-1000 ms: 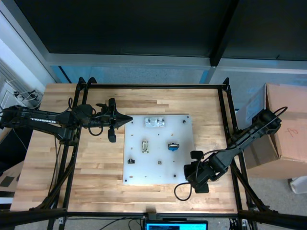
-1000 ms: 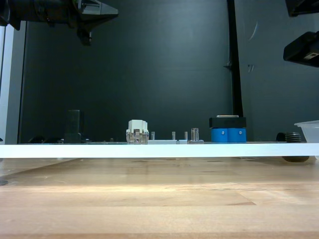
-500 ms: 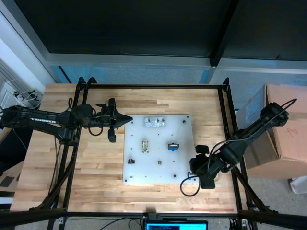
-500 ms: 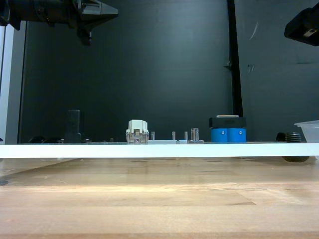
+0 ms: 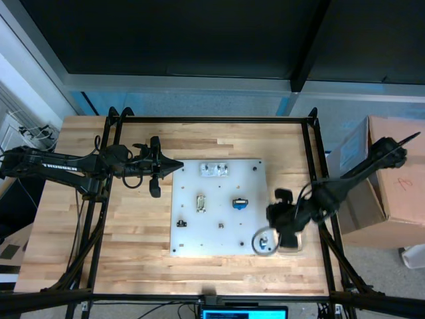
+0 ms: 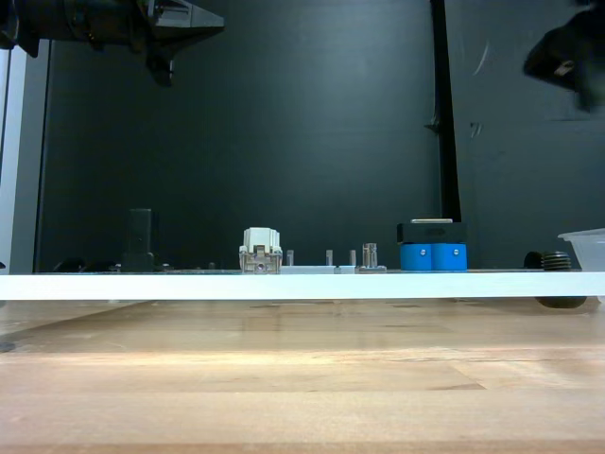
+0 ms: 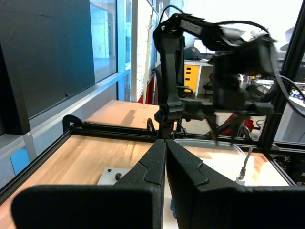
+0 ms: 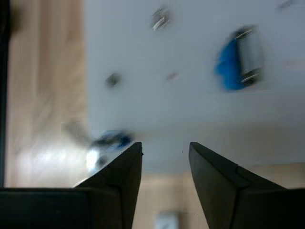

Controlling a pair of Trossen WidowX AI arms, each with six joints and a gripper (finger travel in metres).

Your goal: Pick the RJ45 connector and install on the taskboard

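One network plug (image 7: pixel 240 179) lying free, neither gripper holding it

The network plug, pale with a short grey lead, shows in the left wrist view. It stands tilted, plug end down, at one end of a clear tray (image 7: pixel 205 141). No finger touches it, and it is off the white board (image 5: pixel 199 240). Whether it leans on the tray's wall cannot be told.

The right gripper (image 8: pixel 165 147) hangs over that tray. In the high view it sits just off the board's right edge, toward the near corner. Its fingers (image 8: pixel 119 176) are spread wide with nothing between them. Through the gap lie the white board and a strip of the wooden table (image 5: pixel 133 226). In the left wrist view those fingers point down, above the plug and apart from it.

The left gripper (image 7: pixel 165 141) is held level above the table, just beside the board's left edge toward the far corner, and points across the board. Its fingers are pressed together tip to tip and pinch nothing. In the low view it rides high over the board's left end.

On the board, a blue connector (image 5: pixel 240 203) sits right of centre, with a cream socket (image 5: pixel 200 203) to its left. A silver fitting (image 5: pixel 214 170) lies near the far edge. A cardboard box (image 5: pixel 395 179) stands off the table's right side.
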